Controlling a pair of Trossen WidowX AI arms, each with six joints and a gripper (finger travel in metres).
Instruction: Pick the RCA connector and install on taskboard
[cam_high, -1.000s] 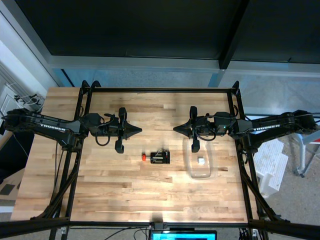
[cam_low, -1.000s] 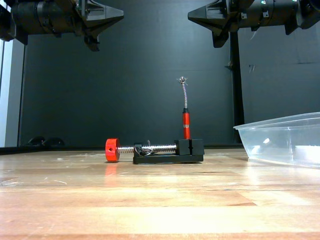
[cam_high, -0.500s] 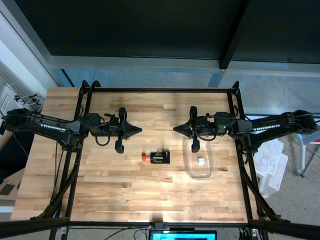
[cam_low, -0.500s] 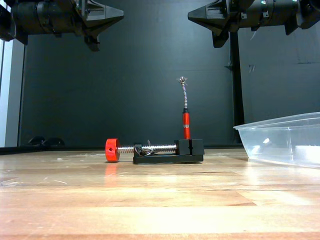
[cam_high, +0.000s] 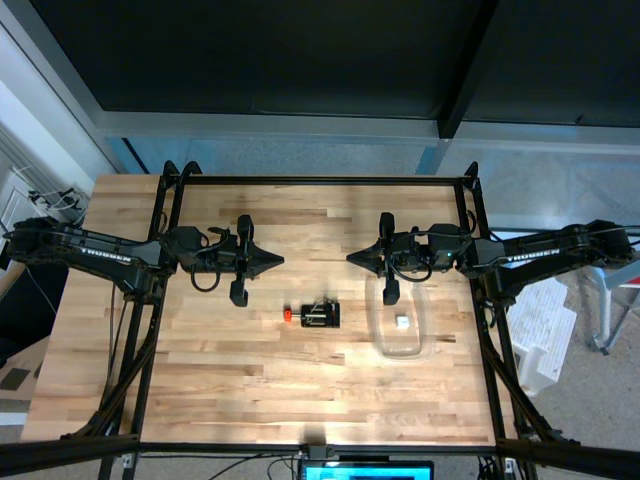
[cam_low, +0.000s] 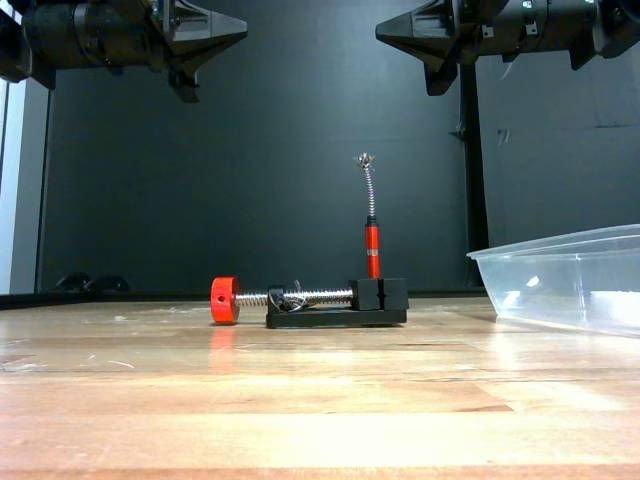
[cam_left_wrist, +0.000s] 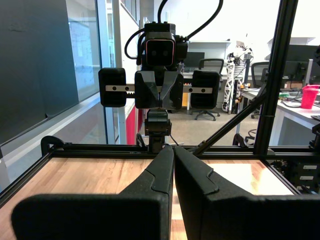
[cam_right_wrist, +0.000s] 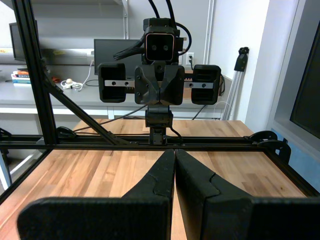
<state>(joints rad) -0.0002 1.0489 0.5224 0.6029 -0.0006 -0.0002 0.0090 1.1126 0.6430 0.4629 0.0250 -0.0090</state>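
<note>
Hovering closed, left pincer (cam_high: 278, 261) and right pincer (cam_high: 351, 258) flank the taskboard (cam_high: 321, 316) from above.

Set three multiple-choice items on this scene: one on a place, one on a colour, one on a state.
1. Where is the white cube?
A in the clear tray
B on bare wood
C on a shelf

2. What colour is the knob of the taskboard?
A blue
B red-orange
C white

3. How are the left gripper and right gripper?
A both shut, high above the table, facing each other
B both open
C one holding the cube

Answers:
1. A, the cube lies within the tray's walls.
2. B, the low view shows it red-orange.
3. A, each wrist view shows the tips together.
</note>
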